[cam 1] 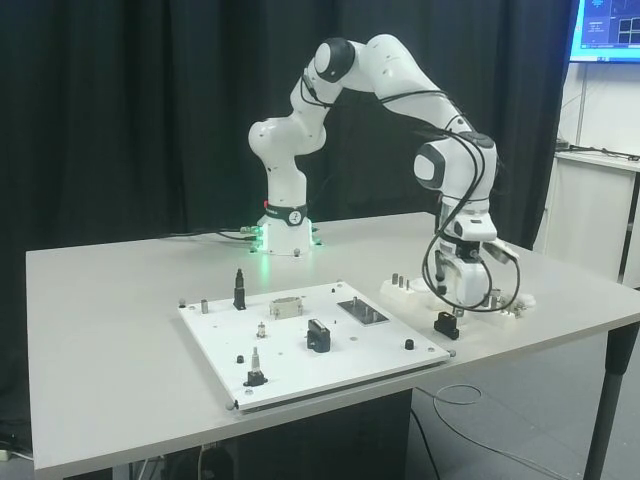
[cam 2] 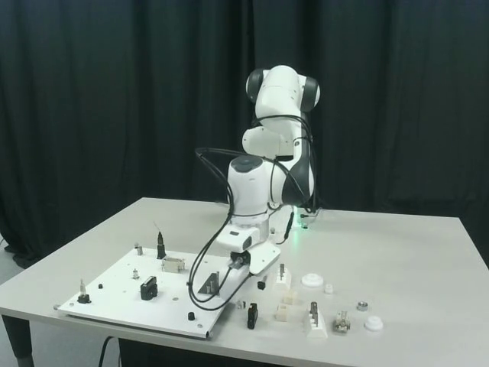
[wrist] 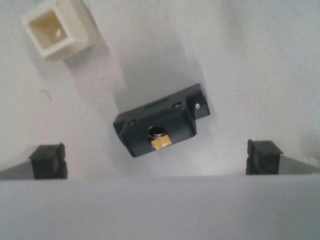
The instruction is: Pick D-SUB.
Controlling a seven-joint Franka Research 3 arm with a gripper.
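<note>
The D-SUB, a black connector (wrist: 160, 125) with a flat flange and a round socket, lies on the grey table. It shows between and beneath my gripper (wrist: 155, 160), whose two black fingertips (wrist: 48, 161) stand wide apart without touching it. The gripper is open and holds nothing. From the first room view the gripper (cam 1: 455, 303) hangs just above the connector (cam 1: 445, 322), off the right corner of the white board. In the second room view the connector (cam 2: 252, 314) stands close to the table's front edge.
A white hollow square block (wrist: 57, 27) lies close to the connector. More small white parts (cam 1: 405, 288) sit behind the gripper. The white board (cam 1: 300, 345) carries several black and metal fittings. The table edge is close by (cam 1: 560, 335).
</note>
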